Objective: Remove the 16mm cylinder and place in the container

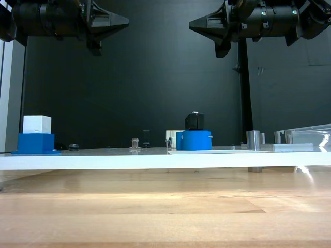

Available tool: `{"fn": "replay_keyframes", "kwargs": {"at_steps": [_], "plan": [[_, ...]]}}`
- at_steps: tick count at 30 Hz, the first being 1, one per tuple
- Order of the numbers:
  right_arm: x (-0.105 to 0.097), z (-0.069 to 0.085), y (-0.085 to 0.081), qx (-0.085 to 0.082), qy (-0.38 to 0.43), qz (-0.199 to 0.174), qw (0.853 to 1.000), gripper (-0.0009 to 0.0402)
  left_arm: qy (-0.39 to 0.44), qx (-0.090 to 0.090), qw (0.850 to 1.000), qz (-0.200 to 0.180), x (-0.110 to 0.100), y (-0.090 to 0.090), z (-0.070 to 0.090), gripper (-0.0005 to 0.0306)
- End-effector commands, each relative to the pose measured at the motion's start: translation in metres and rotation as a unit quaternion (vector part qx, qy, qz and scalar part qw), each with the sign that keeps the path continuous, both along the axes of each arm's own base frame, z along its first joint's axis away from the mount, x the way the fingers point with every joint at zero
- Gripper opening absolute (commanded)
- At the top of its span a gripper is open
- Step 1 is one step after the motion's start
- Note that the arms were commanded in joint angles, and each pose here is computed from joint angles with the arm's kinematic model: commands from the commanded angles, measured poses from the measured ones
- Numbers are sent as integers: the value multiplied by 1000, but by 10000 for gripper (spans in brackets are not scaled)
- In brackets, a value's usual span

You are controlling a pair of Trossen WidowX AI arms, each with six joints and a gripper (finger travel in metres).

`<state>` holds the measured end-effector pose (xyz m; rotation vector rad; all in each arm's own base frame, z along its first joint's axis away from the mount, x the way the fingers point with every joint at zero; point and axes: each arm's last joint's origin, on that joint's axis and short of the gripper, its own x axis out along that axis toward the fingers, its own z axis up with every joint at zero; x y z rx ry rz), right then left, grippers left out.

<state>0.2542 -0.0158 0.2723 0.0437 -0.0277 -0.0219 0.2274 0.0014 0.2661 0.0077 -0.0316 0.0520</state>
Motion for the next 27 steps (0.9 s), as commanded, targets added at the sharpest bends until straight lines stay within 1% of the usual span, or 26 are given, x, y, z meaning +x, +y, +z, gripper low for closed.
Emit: {"fn": "replay_keyframes", "kwargs": {"at_steps": [1, 14, 17, 23, 27], "plan": [[0, 0, 1, 0, 0, 2, 1000, 0, 0, 0, 1000, 0, 0, 0, 0, 0], [0, -1, 1, 1, 4, 2, 1000, 0, 0, 0, 1000, 0, 0, 0, 0, 0], [2, -1, 2, 3, 31, 4, 1000, 0, 0, 0, 1000, 0, 0, 0, 0, 0], [5, 7, 4, 4, 72, 8, 997, 0, 0, 0, 1000, 0, 0, 0, 0, 0], [6, 13, 5, 7, 144, 3, 990, 0, 0, 0, 1000, 0, 0, 0, 0, 0]]}}
